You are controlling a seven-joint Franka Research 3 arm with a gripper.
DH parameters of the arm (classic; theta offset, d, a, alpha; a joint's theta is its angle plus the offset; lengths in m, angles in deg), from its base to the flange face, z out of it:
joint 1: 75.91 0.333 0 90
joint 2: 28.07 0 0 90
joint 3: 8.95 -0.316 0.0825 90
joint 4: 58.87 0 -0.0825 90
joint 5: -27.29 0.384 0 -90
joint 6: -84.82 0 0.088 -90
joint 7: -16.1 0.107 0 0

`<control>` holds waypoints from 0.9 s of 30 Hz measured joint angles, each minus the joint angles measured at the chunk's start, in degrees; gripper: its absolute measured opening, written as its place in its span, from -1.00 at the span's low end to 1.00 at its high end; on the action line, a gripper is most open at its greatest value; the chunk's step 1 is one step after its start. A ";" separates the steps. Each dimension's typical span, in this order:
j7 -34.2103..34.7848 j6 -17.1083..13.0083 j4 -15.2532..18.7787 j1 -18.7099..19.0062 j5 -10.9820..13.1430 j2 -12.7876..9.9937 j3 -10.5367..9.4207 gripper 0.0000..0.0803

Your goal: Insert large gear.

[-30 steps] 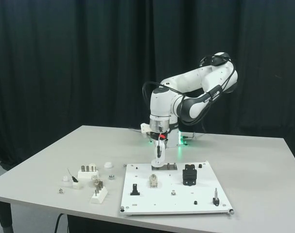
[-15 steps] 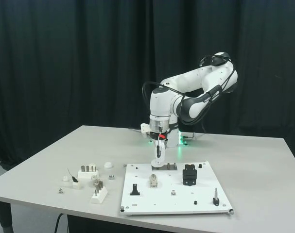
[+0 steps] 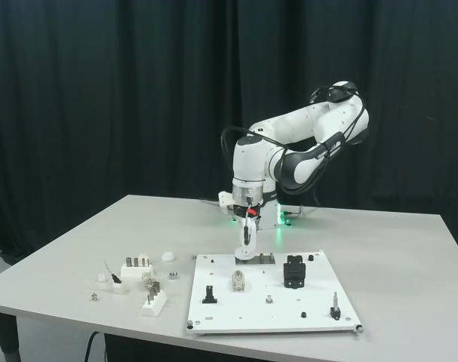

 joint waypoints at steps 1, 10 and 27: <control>0.00 -0.02 -0.01 0.00 0.00 0.00 0.00 -0.19; -0.64 0.06 0.03 0.01 -0.79 0.00 -0.15 -0.11; -2.99 0.06 -0.91 0.22 -1.32 0.00 3.62 0.99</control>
